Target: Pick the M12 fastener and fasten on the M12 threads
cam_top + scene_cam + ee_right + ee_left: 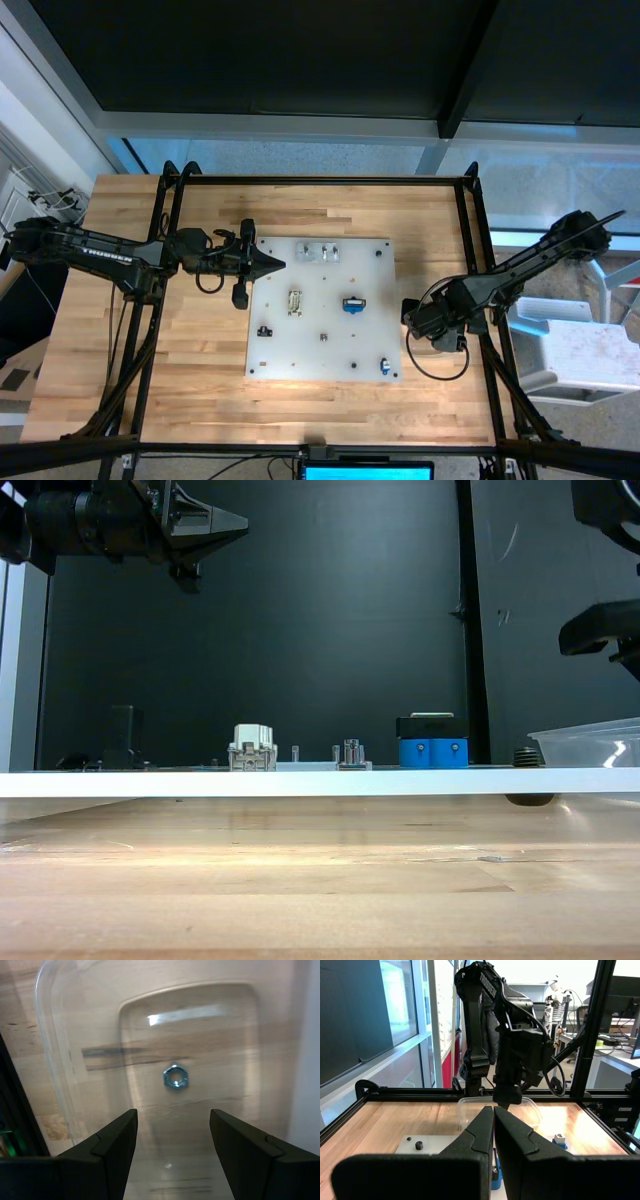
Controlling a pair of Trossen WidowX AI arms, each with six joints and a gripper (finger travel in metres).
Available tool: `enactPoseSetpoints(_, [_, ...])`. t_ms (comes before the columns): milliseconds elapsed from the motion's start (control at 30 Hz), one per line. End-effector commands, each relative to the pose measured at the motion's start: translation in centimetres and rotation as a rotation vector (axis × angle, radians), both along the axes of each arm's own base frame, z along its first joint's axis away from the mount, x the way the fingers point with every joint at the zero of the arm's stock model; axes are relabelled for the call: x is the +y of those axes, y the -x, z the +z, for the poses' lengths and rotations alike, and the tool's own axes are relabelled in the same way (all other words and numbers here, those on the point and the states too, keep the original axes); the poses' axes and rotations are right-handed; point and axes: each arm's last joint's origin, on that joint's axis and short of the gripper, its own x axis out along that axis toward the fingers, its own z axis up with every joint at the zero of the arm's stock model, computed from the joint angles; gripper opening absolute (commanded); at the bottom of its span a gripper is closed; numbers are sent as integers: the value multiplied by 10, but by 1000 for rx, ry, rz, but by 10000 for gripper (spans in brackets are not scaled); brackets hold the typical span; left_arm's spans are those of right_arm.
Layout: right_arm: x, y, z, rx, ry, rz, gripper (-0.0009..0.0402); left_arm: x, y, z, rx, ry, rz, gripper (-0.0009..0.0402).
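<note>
Tabletop: I see light wooden planks (120, 330) fenced by a black frame (320, 180).
Room: a dark panel fills the background in the low view. The left wrist camera shows me tall windows and desks beyond the frame.
Board: there is one white board (300, 345), lying flat mid-tabletop.
Arms: there are two, one at each side edge, both reaching inward.
Left gripper (283, 265): it hangs over the board's far left edge and is well above it in the low view. Its jaws are closed, tips pressed together, and they grip nothing.
Right gripper (172, 1112): it sits just off the board's right edge and points down into the tray. Its jaws are spread wide with nothing between them.
Tray: there is one clear tray (55, 1035), standing on the tabletop beside the board's right edge.
M12 fastener (175, 1078): I count one small silver hex nut. It lies flat on the tray's floor, just ahead of the gap between the right jaws, and touches neither finger.
Stud (527, 757): there is one short black stud with its ribs bare. In the low view it stands in front of the tray.
Blue parts: I count two on the board from above, one mid-board (352, 305) and one at the near right corner (384, 368).
Grey-white connector (252, 750): there is one, left of centre on the board.
</note>
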Motion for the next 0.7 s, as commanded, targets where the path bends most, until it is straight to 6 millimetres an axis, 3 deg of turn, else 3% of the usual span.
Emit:
enactPoseSetpoints(33, [1, -1, -4, -9, -7, 0, 201, 0, 0, 0, -1, 0, 0, 0])
enactPoseSetpoints(700, [4, -7, -28, 0, -9, 101, 201, 0, 0, 0, -1, 0, 0, 0])
